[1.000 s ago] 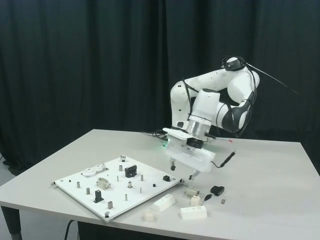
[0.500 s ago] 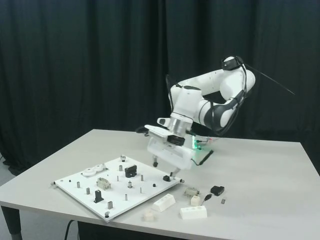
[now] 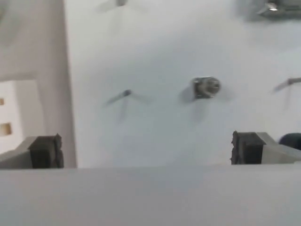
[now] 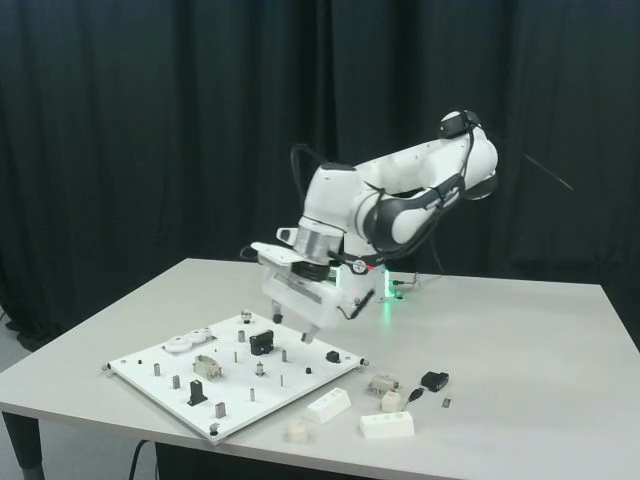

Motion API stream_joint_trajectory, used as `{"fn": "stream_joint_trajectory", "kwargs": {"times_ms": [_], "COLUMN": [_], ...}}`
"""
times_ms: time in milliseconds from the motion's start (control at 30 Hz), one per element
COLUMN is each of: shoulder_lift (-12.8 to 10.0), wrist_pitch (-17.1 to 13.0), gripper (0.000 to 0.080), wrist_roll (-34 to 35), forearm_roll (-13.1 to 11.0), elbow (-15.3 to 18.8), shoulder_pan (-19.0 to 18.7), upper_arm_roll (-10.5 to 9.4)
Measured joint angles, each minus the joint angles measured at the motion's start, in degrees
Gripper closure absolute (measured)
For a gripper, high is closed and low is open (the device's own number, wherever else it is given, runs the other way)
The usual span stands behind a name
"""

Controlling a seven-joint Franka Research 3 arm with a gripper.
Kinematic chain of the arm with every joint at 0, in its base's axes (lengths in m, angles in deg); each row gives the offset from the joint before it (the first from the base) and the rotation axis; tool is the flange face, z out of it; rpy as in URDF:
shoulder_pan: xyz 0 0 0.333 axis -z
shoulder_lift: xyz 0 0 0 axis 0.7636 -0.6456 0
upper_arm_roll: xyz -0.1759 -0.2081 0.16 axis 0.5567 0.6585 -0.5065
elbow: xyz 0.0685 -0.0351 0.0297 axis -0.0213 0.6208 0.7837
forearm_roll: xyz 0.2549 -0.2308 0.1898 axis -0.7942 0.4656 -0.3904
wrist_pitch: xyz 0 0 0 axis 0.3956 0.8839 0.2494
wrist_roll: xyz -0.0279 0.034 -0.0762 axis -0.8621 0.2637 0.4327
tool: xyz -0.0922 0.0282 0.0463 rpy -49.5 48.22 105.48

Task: Remove BNC.

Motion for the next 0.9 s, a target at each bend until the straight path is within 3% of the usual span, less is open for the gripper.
{"fn": "stream_joint_trajectory", "kwargs": {"times_ms": [333,567,900], "shoulder_lift": [0.0,0.0,-0.2], "wrist_pitch": [3.2,5.1,8.7], "gripper": [0.0003,0.0003,0.0003], "wrist_roll": [9.1,17.0,22.6], "forearm_roll": [-3.6,-3.8,-5.1], "elbow": [1.2,1.1,-0.1], "shoulder_pan": [4.0,6.3,9.1], "upper_arm_roll": [1.15,1.28,1.29]}}
